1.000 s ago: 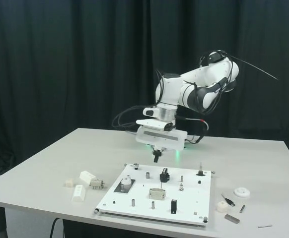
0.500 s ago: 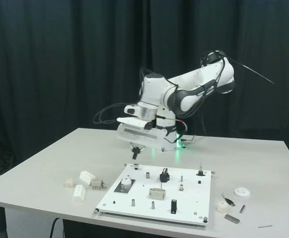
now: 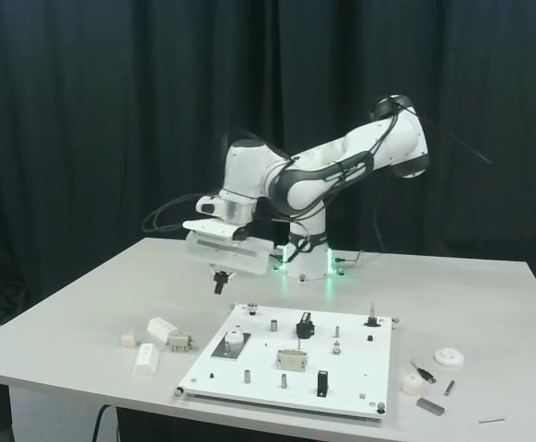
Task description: Place D-SUB.
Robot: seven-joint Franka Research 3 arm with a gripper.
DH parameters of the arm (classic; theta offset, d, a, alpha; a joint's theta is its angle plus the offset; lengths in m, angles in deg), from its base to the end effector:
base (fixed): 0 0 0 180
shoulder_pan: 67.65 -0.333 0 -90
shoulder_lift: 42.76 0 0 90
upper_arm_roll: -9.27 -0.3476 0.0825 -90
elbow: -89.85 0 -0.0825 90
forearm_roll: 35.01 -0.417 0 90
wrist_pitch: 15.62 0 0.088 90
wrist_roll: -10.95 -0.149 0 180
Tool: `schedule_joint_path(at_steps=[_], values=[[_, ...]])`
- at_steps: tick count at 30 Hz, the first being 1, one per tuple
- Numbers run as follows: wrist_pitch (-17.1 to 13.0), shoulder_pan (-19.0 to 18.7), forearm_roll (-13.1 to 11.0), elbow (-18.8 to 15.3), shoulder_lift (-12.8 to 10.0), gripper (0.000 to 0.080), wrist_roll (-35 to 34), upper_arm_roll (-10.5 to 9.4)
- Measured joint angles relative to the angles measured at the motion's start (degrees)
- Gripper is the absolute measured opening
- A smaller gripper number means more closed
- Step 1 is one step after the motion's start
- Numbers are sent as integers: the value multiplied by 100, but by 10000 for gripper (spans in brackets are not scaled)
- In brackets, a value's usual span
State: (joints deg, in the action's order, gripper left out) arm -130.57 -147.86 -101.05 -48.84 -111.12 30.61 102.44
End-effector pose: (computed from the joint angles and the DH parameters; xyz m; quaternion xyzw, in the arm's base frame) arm 0.4780 -0.1011 0.2583 0.9479 -0.2985 0.0383 0.1042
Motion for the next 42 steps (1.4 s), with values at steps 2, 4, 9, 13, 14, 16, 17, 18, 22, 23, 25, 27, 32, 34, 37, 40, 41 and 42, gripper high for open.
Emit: schedule_joint_path(at_steps=[2,4,9,13,14,16,17,18,22,23,25,27,32,34,37,40,41,42], values=[[0,135,-112,-1,-4,155,149,-53],[0,266,-226,-1,-16,155,291,-116],[3,574,-576,2,-88,155,654,-287],[43,781,-868,22,-202,155,879,-425],[62,826,-933,30,-234,155,927,-458],[88,907,-1052,53,-292,155,1001,-521],[99,942,-1098,68,-316,155,1026,-553],[108,978,-1138,85,-337,155,1046,-588],[118,1107,-1244,168,-380,155,1113,-720],[118,1136,-1254,191,-386,155,1128,-751],[118,1188,-1272,235,-391,155,1142,-804],[118,1247,-1288,287,-394,155,1157,-861],[118,1380,-1350,400,-419,155,1234,-979],[118,1433,-1369,444,-438,155,1257,-1022],[118,1506,-1407,507,-472,155,1275,-1080],[118,1583,-1437,572,-499,155,1294,-1143],[118,1609,-1440,595,-506,155,1303,-1162],[118,1631,-1444,614,-514,155,1309,-1178]])
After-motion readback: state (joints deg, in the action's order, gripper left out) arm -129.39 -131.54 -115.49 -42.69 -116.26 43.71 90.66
